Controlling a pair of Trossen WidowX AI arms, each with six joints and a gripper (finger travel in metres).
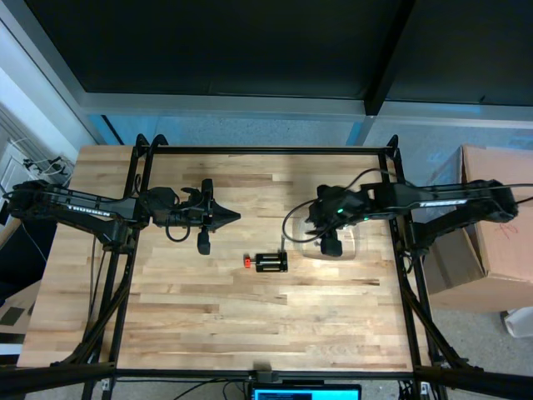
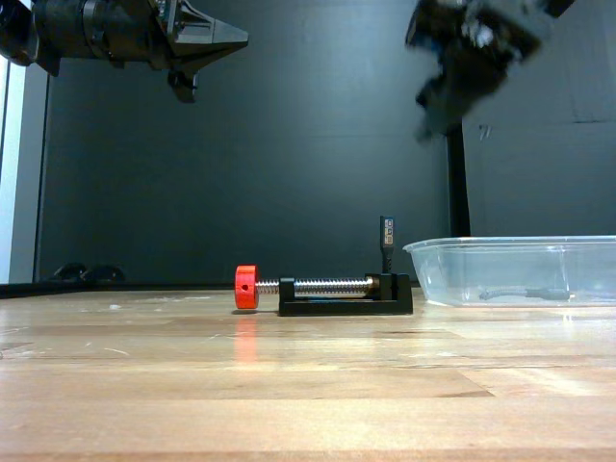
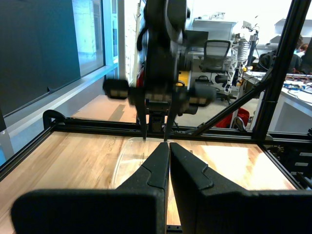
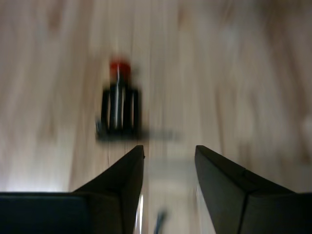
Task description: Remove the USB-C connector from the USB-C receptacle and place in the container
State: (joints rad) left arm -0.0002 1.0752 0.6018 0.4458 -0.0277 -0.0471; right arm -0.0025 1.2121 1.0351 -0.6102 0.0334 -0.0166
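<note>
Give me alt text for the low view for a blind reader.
A small black vise with a red knob sits on the wooden table beside a clear container, where a dark piece, likely the USB-C connector, lies free. The left pincer hangs high at left, the right pincer above the container's left end.

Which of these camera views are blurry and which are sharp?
Right wrist view: smeared throughout, clamp beyond the open right pincer. Low view: right pincer blurred above the container, clamp crisp, USB-C connector apparently lying inside it. Left wrist view: shut left pincer sharp, right arm streaked. High view: sharp; left pincer hangs left of the clamp.
</note>
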